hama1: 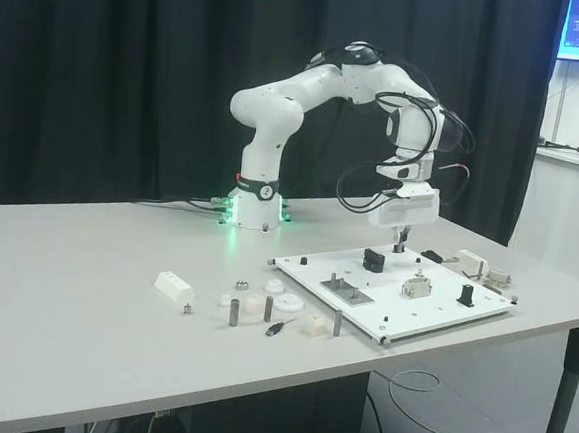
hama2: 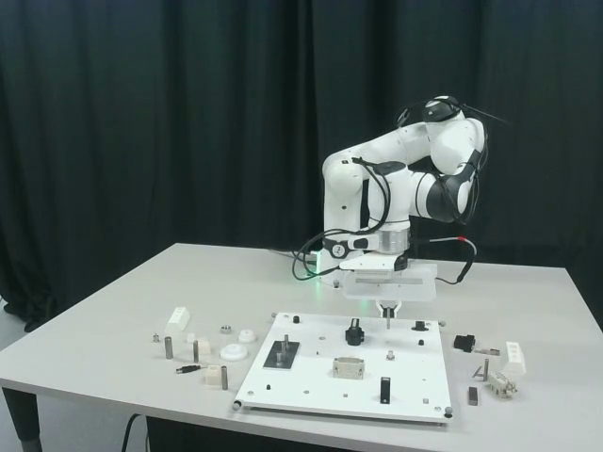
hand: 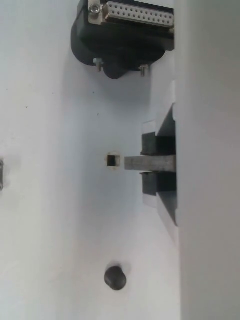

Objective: Place square peg 2.

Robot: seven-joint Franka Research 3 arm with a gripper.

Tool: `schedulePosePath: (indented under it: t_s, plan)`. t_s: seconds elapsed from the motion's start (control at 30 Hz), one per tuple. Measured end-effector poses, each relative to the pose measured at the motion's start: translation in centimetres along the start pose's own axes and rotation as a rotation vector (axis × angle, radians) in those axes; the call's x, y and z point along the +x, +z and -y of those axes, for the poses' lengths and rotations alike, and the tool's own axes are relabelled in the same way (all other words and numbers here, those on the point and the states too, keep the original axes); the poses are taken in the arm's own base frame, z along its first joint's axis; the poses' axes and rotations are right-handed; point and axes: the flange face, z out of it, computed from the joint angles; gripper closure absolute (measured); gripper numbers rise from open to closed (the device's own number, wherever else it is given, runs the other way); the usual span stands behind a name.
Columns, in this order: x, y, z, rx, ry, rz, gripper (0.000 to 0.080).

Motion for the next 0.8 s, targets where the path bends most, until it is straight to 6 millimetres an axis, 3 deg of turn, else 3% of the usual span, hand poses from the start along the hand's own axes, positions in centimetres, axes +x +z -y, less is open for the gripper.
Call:
schedulePosePath:
  t_s: [0.8]
  plan:
    - [0.07, -0.64, 0.49, 0.012, -0.007, -0.012, 0.0738]
